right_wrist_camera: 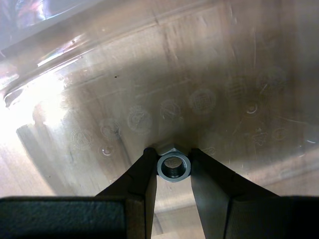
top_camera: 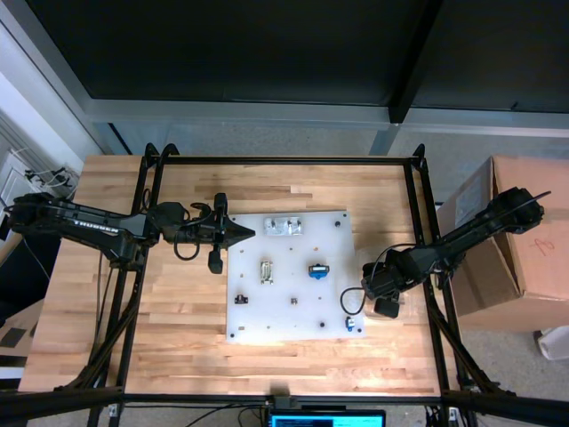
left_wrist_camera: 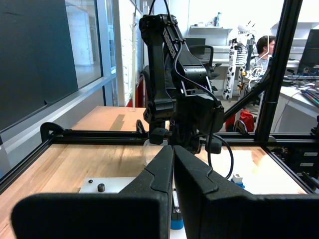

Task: Pick the M12 nut and place it on its threads and fasten

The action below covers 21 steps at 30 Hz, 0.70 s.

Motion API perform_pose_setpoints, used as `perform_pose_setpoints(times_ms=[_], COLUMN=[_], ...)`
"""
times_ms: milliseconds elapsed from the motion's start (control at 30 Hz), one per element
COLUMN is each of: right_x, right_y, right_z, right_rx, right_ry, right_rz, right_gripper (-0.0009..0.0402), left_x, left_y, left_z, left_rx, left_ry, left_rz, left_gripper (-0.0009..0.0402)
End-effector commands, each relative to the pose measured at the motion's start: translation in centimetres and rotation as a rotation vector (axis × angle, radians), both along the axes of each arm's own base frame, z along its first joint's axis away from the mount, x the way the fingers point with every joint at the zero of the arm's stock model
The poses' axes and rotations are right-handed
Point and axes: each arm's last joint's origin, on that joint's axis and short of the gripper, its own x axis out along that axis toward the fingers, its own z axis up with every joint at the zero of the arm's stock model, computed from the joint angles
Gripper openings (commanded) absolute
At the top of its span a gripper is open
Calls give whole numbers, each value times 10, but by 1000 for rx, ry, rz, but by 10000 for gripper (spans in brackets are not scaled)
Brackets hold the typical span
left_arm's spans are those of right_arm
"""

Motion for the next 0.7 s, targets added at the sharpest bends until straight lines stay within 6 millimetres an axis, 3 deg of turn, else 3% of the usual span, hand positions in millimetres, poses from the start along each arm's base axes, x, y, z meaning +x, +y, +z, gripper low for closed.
perform_pose_setpoints(times_ms=[33,333,533,700], right_x=[2,9,19,27], right_y=[2,8,14,27], right_z=[1,25,53,73], right_rx=[17,47,39,17], right_ry=[-15,-32,-69,-91], right_rz=[36,351,678,1067], right_gripper=[0,7,0,0], left_x=[0,0,0,0], left_y=[0,0,0,0], left_z=[0,0,0,0], left_rx=[0,0,0,0], left_ry=[0,0,0,0], left_rz=[0,0,0,0], left_gripper=[0,0,0,0])
